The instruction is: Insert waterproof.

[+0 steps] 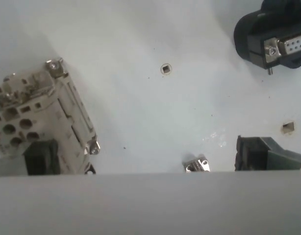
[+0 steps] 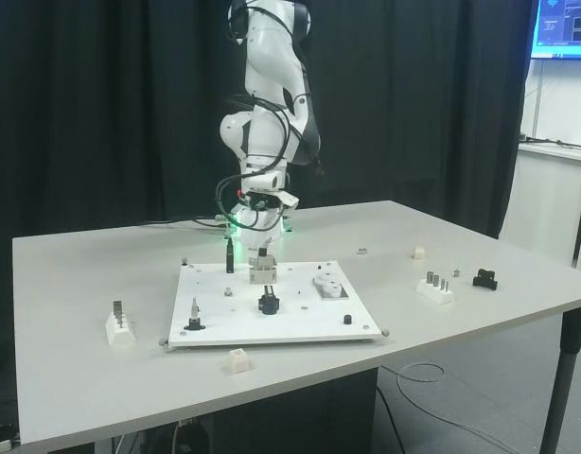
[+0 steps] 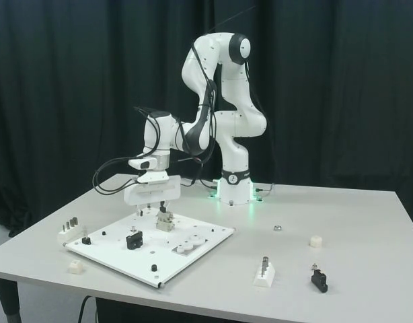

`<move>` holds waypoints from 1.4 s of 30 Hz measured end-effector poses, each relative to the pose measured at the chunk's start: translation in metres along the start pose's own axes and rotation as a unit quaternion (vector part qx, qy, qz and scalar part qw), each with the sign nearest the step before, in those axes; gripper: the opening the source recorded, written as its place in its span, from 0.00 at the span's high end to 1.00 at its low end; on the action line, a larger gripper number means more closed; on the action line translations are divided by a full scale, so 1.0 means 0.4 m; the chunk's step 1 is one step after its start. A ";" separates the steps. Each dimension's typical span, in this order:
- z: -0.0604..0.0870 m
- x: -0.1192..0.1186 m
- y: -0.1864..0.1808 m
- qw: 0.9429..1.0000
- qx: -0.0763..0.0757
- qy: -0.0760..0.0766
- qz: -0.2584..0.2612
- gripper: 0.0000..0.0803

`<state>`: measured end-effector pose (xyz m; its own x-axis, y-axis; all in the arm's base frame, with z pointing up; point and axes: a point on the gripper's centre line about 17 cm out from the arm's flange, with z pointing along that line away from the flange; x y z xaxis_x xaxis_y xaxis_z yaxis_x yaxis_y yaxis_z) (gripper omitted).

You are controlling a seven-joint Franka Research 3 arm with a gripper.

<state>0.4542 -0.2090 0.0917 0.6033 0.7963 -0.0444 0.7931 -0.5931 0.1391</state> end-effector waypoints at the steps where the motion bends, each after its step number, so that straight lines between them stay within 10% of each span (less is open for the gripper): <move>1: 0.001 0.001 0.001 1.000 -0.001 0.000 -0.001 0.00; 42: 0.004 0.001 0.002 1.000 -0.001 0.000 -0.015 0.00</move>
<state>0.4553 -0.2094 0.0902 0.5791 0.8138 -0.0480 0.8107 -0.5687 0.1391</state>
